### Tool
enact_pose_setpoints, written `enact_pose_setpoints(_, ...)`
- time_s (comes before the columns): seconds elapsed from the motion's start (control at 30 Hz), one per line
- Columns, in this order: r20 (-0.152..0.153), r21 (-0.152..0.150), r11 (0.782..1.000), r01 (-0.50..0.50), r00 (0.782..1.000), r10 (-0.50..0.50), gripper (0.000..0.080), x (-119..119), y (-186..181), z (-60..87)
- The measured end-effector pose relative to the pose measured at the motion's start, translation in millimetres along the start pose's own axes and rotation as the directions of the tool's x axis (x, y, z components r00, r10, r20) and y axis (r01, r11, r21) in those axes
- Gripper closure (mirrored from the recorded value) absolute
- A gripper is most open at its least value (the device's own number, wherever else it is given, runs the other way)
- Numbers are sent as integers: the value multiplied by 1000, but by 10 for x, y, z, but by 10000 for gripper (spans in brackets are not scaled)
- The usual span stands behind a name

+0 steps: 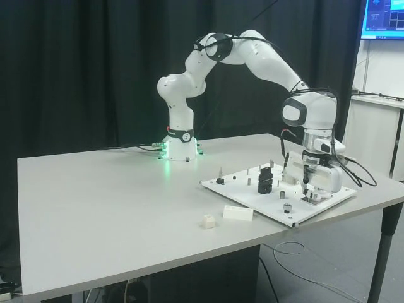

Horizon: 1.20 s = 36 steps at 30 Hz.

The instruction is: Insert small gear.

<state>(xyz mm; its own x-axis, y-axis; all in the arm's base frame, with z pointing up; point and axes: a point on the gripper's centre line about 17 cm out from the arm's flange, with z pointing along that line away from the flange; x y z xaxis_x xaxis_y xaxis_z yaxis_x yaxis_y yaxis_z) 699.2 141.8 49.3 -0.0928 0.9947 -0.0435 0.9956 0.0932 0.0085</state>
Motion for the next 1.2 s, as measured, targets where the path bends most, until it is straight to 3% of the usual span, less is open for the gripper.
enact_pose_setpoints(0.3, -3, 0, 998, -69, 998, 69, 604, 1, 1, 0)
enact_pose_setpoints(0.6, -2, 8, 997, -75, 997, 75, 604, -1, -20, -11)
enact_pose_setpoints(0.63, -2, 11, 997, -77, 997, 77, 396, 1, -26, -22)
enact_pose_setpoints(0.8, -2, 21, 994, -106, 994, 106, 396, 21, -36, -116)
enact_pose_setpoints(0.83, -2, 21, 993, -113, 994, 114, 131, 28, -31, -142)
enact_pose_setpoints(1.0, -7, 8, 990, -139, 990, 139, 131, 72, 49, -274)
enact_pose_setpoints(1.03, -8, 4, 990, -143, 990, 143, 31, 81, 68, -296)
enact_pose_setpoints(1.2, -13, -11, 987, -158, 987, 158, 31, 113, 134, -367)
